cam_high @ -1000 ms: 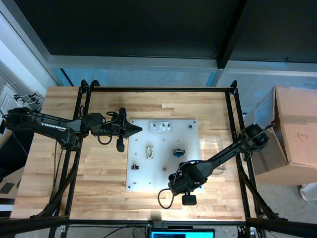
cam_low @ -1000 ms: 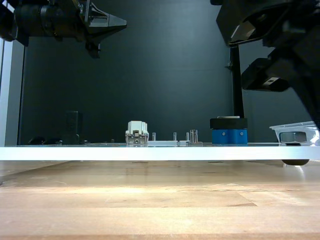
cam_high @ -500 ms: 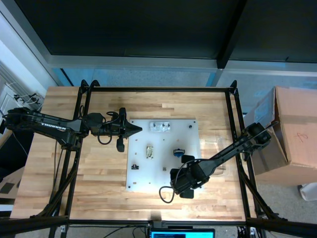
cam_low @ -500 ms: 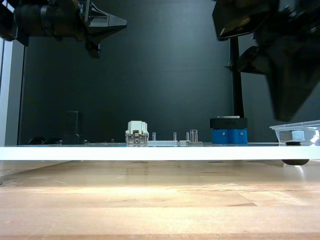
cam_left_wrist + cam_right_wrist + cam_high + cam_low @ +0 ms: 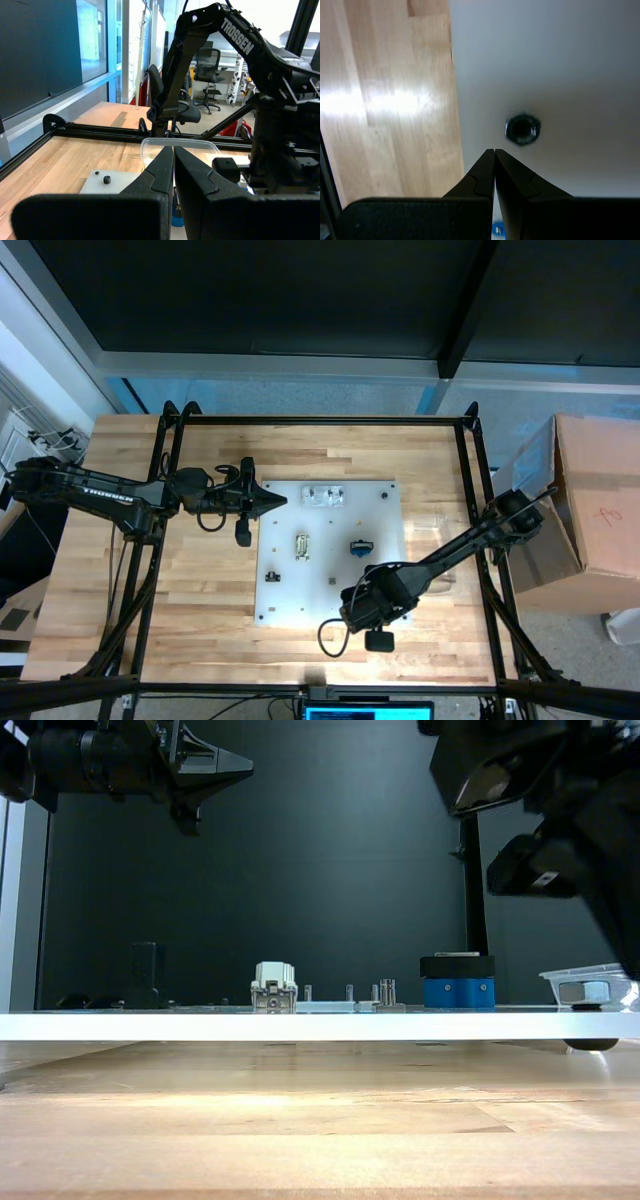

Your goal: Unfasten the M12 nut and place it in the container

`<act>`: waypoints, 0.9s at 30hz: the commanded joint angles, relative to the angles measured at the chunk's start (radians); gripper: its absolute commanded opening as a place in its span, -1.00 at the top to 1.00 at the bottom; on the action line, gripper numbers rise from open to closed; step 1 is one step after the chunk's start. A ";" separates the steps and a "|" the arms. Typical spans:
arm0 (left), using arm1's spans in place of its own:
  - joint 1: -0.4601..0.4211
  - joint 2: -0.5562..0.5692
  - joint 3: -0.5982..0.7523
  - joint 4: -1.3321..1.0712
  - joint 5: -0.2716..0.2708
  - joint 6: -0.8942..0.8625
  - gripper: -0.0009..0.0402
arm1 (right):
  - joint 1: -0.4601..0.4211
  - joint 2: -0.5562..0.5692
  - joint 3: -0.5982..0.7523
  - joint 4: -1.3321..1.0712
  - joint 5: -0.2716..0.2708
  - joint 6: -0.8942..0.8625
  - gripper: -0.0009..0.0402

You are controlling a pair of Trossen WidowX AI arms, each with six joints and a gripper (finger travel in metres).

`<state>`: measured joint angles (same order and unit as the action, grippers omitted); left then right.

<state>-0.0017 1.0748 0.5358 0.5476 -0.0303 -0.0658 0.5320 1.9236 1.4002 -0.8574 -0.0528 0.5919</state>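
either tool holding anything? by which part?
Nothing held. Right tool is shut empty above the board at its near edge; the nut sits apart from it on its stud. Left tool is shut empty, high over the board's left edge.

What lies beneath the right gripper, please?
Shut right gripper hangs above the silver nut on its stud, which it largely covers. Shut left gripper hovers over the board's far left corner.

tabletop (image 5: 200, 620): pale wood planks, under the white board (image 5: 285, 595)
white board: lies flat
clear container (image 5: 575, 974): just right of the white board
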 commanded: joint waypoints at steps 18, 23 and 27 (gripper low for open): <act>0.000 0.000 0.000 0.000 0.000 0.000 0.96 | 0.000 -0.039 0.029 -0.154 0.250 0.055 0.96; 0.000 0.000 0.000 0.000 0.000 0.000 0.96 | 0.000 -0.045 0.029 -0.126 0.081 0.051 0.96; 0.000 0.000 0.000 0.000 0.000 0.000 0.96 | 0.001 -0.039 0.029 -0.078 -0.004 0.015 0.96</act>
<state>-0.0017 1.0752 0.5362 0.5472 -0.0303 -0.0658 0.5327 1.8790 1.4292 -0.9493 -0.0425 0.6205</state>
